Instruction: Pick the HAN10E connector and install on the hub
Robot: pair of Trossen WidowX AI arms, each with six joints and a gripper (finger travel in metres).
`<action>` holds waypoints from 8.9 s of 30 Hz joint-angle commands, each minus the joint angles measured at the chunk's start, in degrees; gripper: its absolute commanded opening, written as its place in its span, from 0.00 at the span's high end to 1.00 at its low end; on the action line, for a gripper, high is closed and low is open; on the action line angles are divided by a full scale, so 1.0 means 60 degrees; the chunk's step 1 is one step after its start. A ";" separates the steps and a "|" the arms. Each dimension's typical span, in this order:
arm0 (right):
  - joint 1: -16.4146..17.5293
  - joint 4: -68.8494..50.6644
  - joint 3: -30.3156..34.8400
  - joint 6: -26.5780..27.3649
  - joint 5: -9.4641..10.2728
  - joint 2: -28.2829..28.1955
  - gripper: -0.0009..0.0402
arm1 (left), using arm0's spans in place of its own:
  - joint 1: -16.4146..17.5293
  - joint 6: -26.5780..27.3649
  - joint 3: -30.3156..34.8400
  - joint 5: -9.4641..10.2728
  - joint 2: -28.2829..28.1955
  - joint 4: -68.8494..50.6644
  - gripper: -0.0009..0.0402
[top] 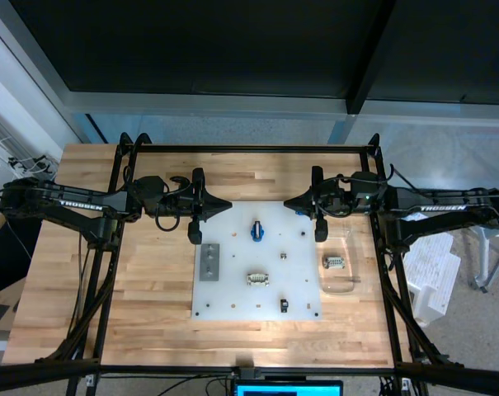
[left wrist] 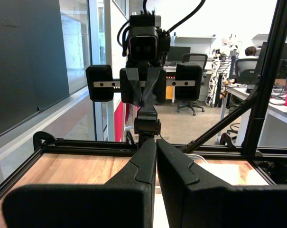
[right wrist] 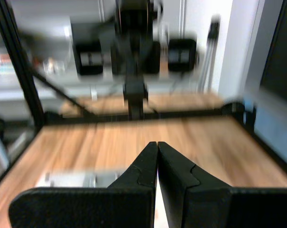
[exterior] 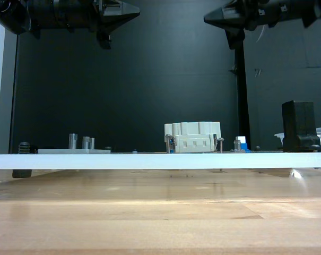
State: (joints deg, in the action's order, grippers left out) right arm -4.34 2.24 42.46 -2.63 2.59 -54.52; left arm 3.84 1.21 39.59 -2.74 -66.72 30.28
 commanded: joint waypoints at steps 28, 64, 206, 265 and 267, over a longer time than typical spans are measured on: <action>0.1297 -1.1519 0.2211 -0.2517 -0.0004 -0.0255 0.98 | 0.0000 0.0000 0.0000 -0.0004 -0.0004 0.0004 0.98; 0.2565 -1.2284 0.2197 -0.2135 -0.0051 -0.1257 0.98 | 0.0004 0.0000 0.0000 -0.0004 -0.0004 0.0004 0.98; 0.3475 -1.1125 0.1541 -0.5712 -0.0007 -0.2878 0.38 | 0.0004 -0.0004 0.0000 -0.0004 -0.0004 0.0004 0.98; 0.4725 -0.8710 0.0211 -0.7941 -0.0758 -0.4623 0.39 | 0.0004 -0.0004 0.0000 -0.0004 -0.0004 0.0004 0.98; 0.4728 -0.8681 0.0193 -0.7941 -0.0758 -0.4623 0.41 | 0.0004 0.0000 0.0000 -0.0004 -0.0004 0.0004 0.98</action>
State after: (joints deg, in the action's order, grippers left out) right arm 24.01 -50.02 43.66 -50.26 -1.96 -82.26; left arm 3.84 1.21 39.57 -2.76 -66.74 30.28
